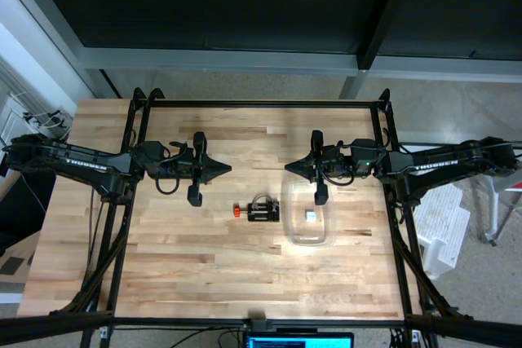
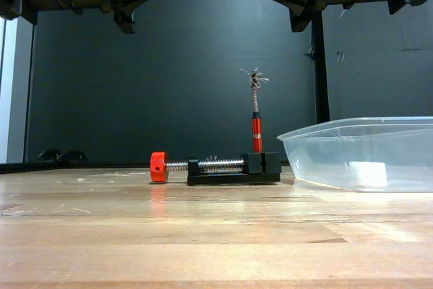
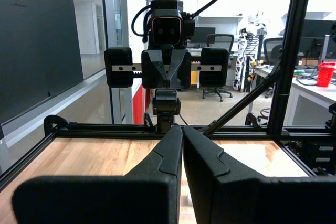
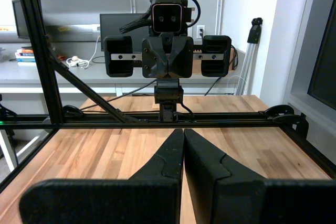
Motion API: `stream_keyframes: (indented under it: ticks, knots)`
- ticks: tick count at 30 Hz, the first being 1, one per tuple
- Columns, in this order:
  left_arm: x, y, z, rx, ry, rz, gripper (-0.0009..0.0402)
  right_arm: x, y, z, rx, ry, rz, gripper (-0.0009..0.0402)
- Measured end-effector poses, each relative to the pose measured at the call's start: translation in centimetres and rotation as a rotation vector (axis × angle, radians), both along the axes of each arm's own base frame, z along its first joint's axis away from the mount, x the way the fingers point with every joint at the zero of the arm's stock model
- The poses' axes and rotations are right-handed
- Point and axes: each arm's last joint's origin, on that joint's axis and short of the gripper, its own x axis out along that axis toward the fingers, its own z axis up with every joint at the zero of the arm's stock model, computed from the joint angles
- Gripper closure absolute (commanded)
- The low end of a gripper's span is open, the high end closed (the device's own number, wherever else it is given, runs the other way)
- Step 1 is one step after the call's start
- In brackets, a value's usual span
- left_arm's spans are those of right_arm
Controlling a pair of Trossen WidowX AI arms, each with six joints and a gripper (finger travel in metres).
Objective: Remove the RCA connector from the receptacle and place in the container
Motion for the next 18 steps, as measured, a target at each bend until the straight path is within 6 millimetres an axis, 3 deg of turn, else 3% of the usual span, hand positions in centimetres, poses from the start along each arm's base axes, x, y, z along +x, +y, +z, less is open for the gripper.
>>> stream_keyframes:
  ticks: [15, 18]
  knots:
    - [0.0, 0.01, -0.01, 0.0, 0.0, 0.001, 0.0393, 0.02, 0.02, 0.05, 0.004, 0.006, 0.002, 0.0393]
    - [0.0, 0.01, 0.0, 0.0, 0.0, 0.0, 0.0393, 0.25, 0.09, 0.47, 0.034, 0.101, 0.009, 0.0393]
